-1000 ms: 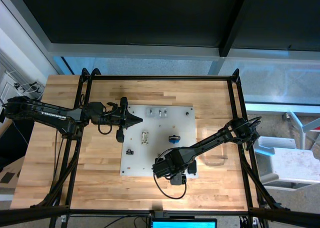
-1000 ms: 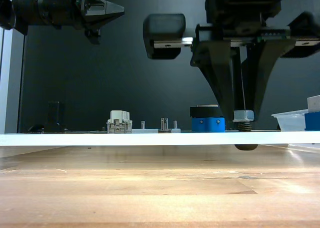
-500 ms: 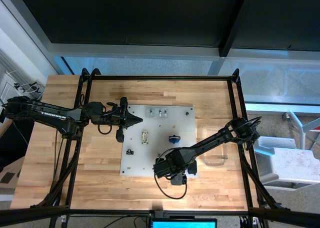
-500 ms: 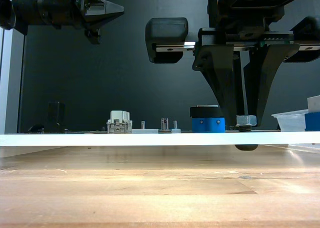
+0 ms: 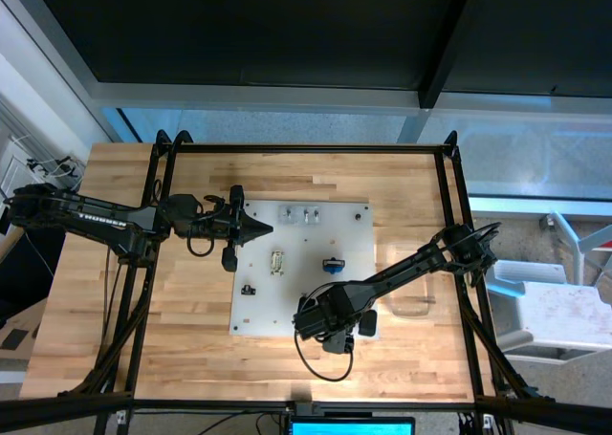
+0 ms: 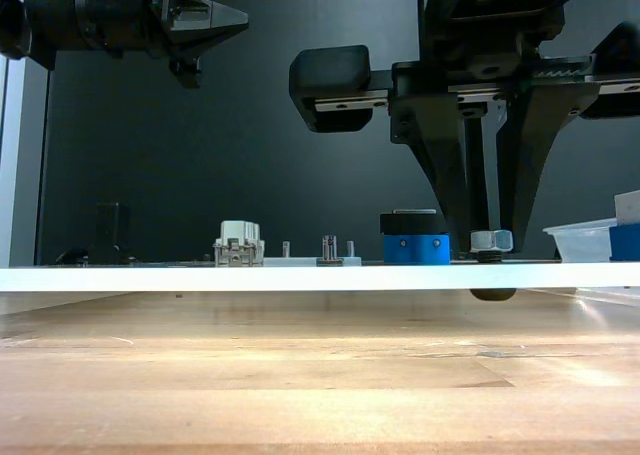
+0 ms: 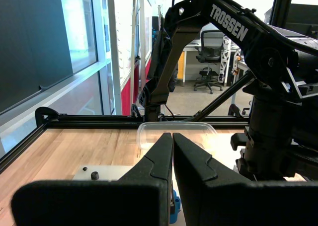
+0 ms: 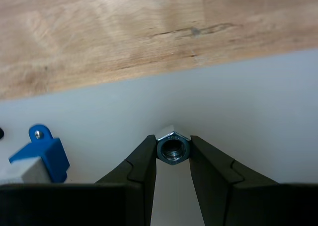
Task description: Pick the M12 fastener and fasten on the M12 threads
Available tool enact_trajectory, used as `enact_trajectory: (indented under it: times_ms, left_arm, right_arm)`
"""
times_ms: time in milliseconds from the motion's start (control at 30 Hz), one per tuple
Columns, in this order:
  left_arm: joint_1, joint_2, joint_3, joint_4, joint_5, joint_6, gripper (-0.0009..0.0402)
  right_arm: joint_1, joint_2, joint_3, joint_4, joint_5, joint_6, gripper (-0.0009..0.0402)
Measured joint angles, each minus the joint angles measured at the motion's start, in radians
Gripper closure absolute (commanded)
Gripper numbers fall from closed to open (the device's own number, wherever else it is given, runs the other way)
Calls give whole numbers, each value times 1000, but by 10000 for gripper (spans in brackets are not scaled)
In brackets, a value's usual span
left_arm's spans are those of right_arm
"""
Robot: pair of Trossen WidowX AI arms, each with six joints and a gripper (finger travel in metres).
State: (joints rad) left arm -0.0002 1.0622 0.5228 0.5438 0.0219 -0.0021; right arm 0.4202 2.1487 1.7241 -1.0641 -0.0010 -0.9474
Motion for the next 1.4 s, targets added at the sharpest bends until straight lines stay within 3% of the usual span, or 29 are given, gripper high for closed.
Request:
enact_trajectory:
  times_ms: [167,300,600,1100,1400]
  left_arm:
    - [0,0,0,0,0,0,393]
    - [0,0,0,0,0,0,393]
    - [0,0,0,0,0,0,393]
    - [0,0,0,0,0,0,393]
    - [0,0,0,0,0,0,393]
  right_arm:
    - [0,0,-1,3,0,141,379]
    - [0,0,-2,7,0,320,380]
    - [-1,1,-2,25,1,889,380]
    - [-3,2,-1,-3,5,1683,379]
    - [-5,2,-1,-6,5,2232,380]
